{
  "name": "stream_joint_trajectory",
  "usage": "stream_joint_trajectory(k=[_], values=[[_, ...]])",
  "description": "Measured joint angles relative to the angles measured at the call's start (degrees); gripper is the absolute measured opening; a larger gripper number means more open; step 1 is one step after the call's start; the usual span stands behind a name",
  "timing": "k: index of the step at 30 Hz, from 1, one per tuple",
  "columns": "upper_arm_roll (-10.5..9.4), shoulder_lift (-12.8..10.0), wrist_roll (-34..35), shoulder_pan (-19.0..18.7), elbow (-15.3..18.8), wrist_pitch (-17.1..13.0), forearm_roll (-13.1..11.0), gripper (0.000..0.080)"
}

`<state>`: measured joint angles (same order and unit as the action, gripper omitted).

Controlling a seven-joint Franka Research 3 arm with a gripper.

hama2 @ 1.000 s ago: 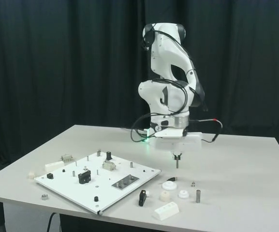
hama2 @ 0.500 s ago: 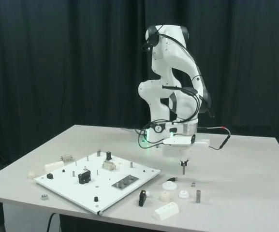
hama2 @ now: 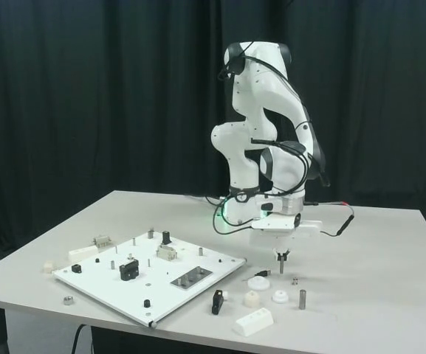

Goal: Place square peg 3.

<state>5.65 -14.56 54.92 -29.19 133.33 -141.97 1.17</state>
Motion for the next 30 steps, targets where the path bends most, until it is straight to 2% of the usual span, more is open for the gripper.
stream_joint_trajectory(k=[15, 30], values=[[-0.18, -2.39, 0.00, 0.00, -3.11, 3.01, 0.00, 0.0075], [-0.29, -4.04, -0.12, 0.06, -5.12, 4.52, 0.00, 0.0075]])
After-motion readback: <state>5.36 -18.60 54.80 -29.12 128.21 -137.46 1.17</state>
